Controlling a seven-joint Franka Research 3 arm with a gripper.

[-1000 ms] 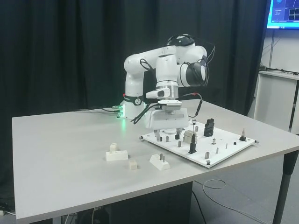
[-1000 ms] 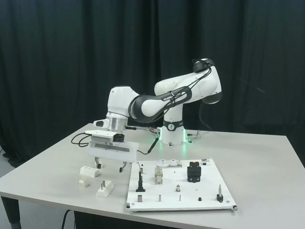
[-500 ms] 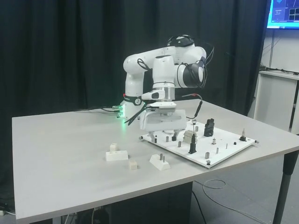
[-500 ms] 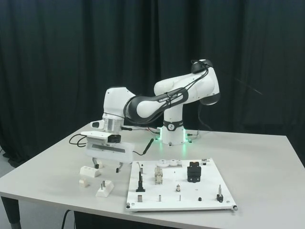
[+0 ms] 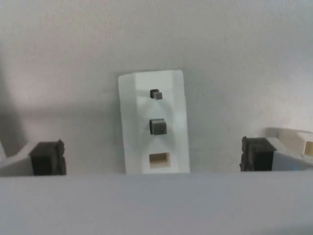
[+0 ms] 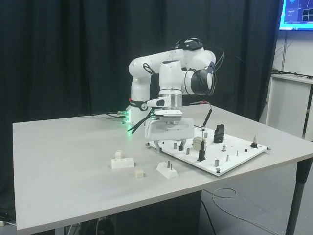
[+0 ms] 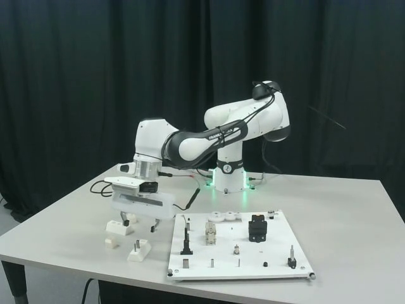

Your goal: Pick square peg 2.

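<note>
Wrist view — end effector (image 5: 151,164) spread wide | peg block (image 5: 153,122) edge cut off

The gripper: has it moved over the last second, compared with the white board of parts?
Yes. The gripper has travelled away from the white board of parts, off its edge, toward the small white blocks on the grey table.

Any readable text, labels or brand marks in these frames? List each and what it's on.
Dark lettering along the robot arm forearm in the second room view: too small to read.
Wall screen in the first room view: shows lines of content, too blurred to read.
Nothing else carries readable text.
</note>
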